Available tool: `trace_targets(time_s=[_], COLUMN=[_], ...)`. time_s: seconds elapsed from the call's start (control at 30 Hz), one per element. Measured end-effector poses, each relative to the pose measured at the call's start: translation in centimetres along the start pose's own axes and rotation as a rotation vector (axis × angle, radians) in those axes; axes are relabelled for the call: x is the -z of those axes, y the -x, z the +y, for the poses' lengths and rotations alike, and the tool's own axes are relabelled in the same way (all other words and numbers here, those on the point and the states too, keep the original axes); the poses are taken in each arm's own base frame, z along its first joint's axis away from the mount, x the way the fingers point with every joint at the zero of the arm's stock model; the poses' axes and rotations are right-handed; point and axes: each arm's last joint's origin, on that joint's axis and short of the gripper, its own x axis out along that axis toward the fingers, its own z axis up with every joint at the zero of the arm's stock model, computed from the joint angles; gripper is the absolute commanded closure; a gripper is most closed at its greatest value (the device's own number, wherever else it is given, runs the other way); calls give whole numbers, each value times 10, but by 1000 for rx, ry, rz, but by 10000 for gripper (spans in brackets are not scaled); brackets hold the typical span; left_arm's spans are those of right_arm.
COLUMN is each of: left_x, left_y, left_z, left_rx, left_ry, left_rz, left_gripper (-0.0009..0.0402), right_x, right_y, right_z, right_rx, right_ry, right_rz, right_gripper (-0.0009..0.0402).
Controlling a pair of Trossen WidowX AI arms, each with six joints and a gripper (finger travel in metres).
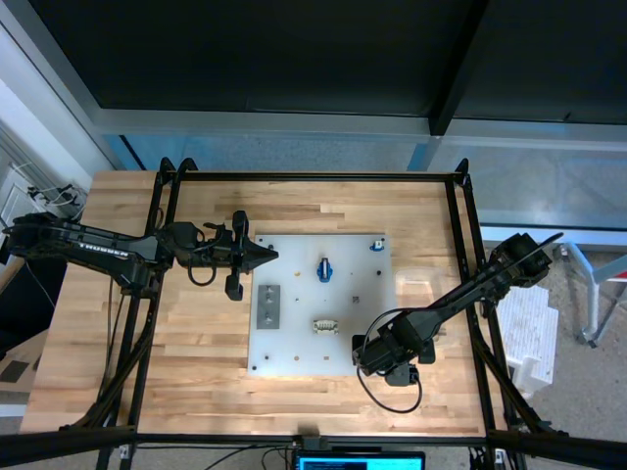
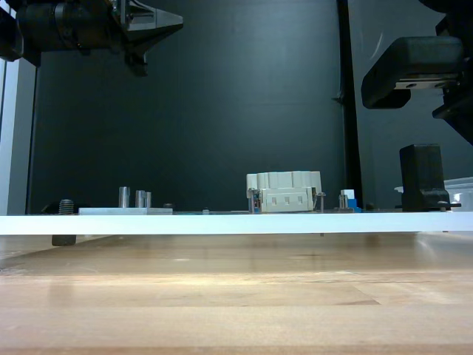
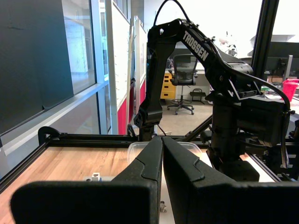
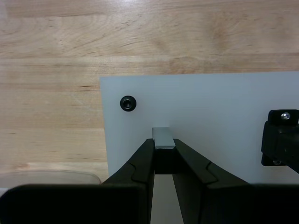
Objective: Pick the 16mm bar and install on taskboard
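The 16mm bar (image 4: 163, 138), a short dull grey metal piece, is pinched between the fingers of my right gripper (image 4: 163, 150). It hangs over the white taskboard (image 4: 224, 112), close to the board's corner and beside a black screw hole (image 4: 128, 103). In the high view the right gripper (image 1: 378, 354) is at the near right corner of the taskboard (image 1: 294, 354) and hides the bar. My left gripper (image 1: 268, 257) is shut and empty, raised above the board's left edge, and appears high in the low view (image 2: 164, 26).
On the board are a grey block (image 1: 266, 305) with upright pins (image 2: 140, 198), a blue knob (image 1: 325, 268), a beige connector (image 2: 284, 191) and a small black fitting (image 4: 280, 137). A clear tray (image 3: 139, 147) lies on the wood beyond the board's right edge. Black frame rails surround the table.
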Motion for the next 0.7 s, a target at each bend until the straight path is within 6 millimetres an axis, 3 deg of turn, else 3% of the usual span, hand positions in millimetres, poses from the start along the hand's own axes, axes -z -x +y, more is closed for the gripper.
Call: trace_targets(time_s=[0.23, 0.7], left_x=[0, 0], left_y=[0, 0], left_z=[0, 0], left_rx=[0, 0], left_ry=[0, 0], left_rz=[0, 0], left_gripper=[393, 393], right_x=[1, 2], right_y=[0, 8], right_z=[1, 3], right_rx=[-2, 17], right_ry=[-4, -17], right_rz=[6, 8], right_gripper=[373, 234])
